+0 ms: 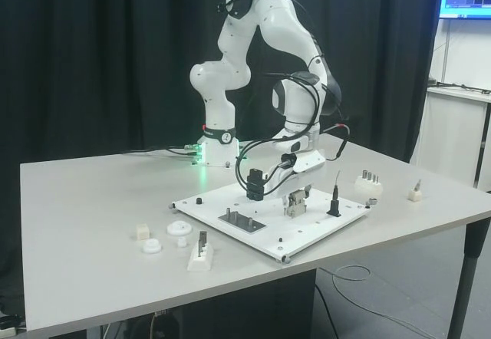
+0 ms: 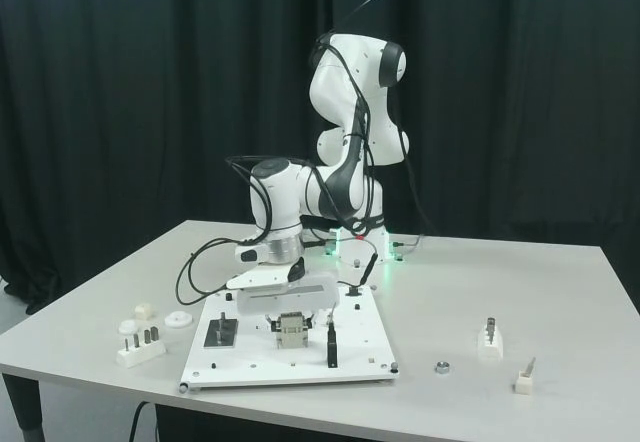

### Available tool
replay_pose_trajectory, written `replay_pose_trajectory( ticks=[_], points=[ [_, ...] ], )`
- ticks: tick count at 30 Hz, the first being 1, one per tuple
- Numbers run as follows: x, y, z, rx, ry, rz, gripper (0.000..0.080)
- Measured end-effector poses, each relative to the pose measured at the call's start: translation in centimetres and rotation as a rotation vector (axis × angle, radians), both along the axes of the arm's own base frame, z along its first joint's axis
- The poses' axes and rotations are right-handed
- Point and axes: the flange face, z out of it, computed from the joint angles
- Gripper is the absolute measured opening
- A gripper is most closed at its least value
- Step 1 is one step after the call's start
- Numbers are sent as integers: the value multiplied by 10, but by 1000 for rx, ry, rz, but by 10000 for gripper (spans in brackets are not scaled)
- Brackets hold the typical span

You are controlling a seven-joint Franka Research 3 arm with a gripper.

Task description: Insert waterproof.

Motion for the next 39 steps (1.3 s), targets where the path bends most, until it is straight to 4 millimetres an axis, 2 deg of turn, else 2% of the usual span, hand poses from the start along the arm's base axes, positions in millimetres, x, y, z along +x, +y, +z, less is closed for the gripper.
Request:
replay_pose_trajectory(
  ticks=[39],
  points=[
    [1, 1, 0, -3, -8, -17, 623]
  ],
)
